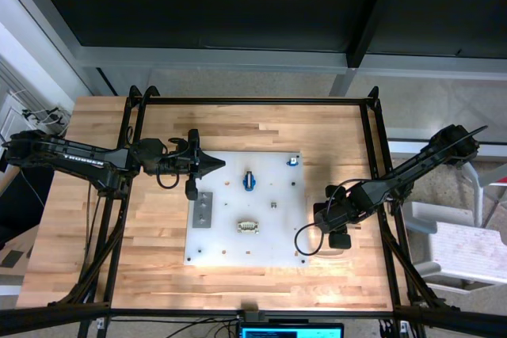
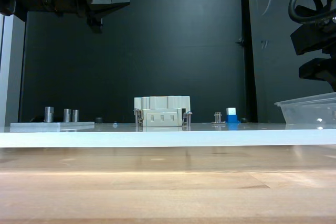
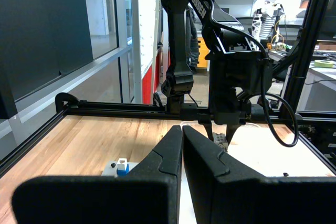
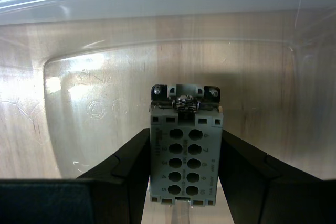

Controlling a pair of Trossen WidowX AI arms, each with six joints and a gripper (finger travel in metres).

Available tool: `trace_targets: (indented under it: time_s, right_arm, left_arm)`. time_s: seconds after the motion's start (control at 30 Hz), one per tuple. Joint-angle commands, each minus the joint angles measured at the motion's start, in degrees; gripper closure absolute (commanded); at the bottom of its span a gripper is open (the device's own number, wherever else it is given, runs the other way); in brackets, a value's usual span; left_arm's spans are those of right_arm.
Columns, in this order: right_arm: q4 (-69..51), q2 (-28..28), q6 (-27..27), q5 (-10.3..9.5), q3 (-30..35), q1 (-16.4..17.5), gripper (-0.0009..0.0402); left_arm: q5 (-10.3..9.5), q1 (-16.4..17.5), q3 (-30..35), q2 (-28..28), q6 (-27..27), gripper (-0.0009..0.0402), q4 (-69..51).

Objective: Remove the HAN10-E connector and place it in the container

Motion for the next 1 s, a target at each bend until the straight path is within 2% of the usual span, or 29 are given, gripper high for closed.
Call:
trace_targets:
  time_s: [0.03,0.23,0.63,0.77,1.0]
  right_arm:
    - [0.0,0.0,0.0,0.02,0.0,0.0,0.0288]
    - [-0.2,0.0,0.5,0.52,0.0,0.0,0.0230]
    - [-0.4,-0.1,0.6,-0.11,0.2,0.2,0.0121]
    - [-3.5,-0.5,0.2,-0.07,2.1,0.3,0.0106]
    - [-9.8,-2.5,0.4,-0.09,6.2,0.5,0.0107]
  left_arm:
    - [0.00,0.0,0.0,0.0,0.0,0.0393,0.0]
    - [0.00,0.0,0.0,0.0,0.0,0.0393,0.0]
    - [0.00,0.0,0.0,0.0,0.0,0.0393,0.0]
    - [0.00,0.0,0.0,0.0,0.0,0.0393,0.0]
    - [0.00,0.0,0.0,0.0,0.0,0.0393,0.0]
